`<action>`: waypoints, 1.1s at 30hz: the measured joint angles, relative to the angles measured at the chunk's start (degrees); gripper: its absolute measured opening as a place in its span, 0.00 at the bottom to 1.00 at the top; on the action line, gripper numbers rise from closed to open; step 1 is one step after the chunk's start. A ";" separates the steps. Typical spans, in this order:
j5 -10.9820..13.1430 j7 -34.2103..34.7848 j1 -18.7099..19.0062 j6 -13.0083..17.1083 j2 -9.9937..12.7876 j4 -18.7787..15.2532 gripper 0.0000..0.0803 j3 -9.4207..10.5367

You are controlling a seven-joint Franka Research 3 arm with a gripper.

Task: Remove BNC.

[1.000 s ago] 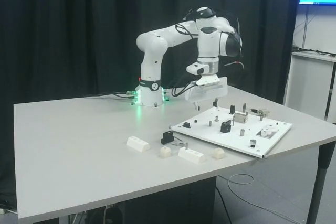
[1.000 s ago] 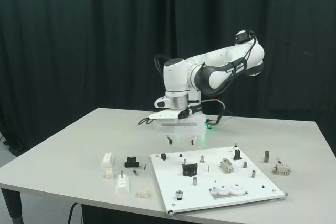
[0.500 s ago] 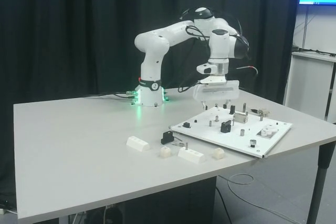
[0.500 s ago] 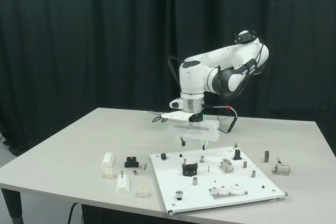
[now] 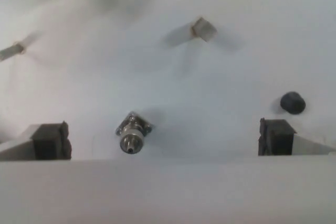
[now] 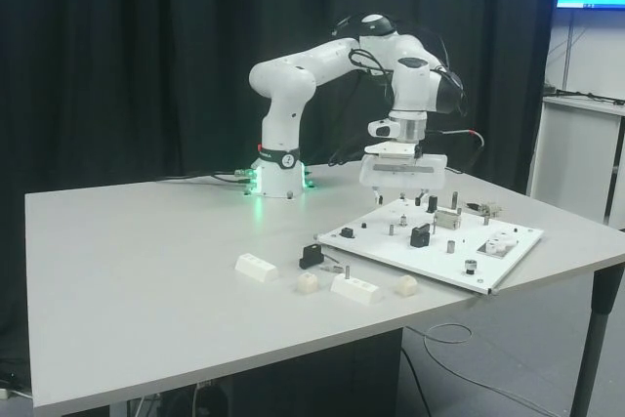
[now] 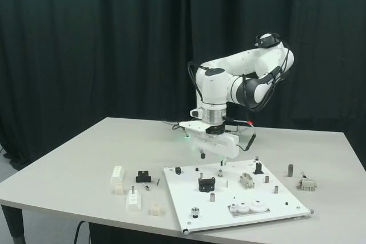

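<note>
Black curtains hang behind the grey table (image 6: 146,251), where the small metal BNC connector (image 5: 132,134) is not yet removed from the flat white board (image 6: 508,263), upright near its far edge, between the spread, empty jaws of the white arm's gripper (image 5: 161,140) hovering above.

White arm (image 6: 322,56) reaches from its green-lit base (image 6: 277,175) over the far edge of the white board (image 6: 439,239). Gripper (image 6: 403,199) hangs above the board, fingers apart. White blocks (image 6: 257,267) and a black part (image 6: 311,256) lie on the grey table (image 6: 137,261).
</note>
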 joint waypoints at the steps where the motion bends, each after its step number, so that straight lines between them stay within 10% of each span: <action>1: 0.00 0.91 0.04 0.00 0.00 -0.11 1.00 0.00; 33: 1.28 36.72 2.58 1.28 -1.54 -1.08 1.00 2.61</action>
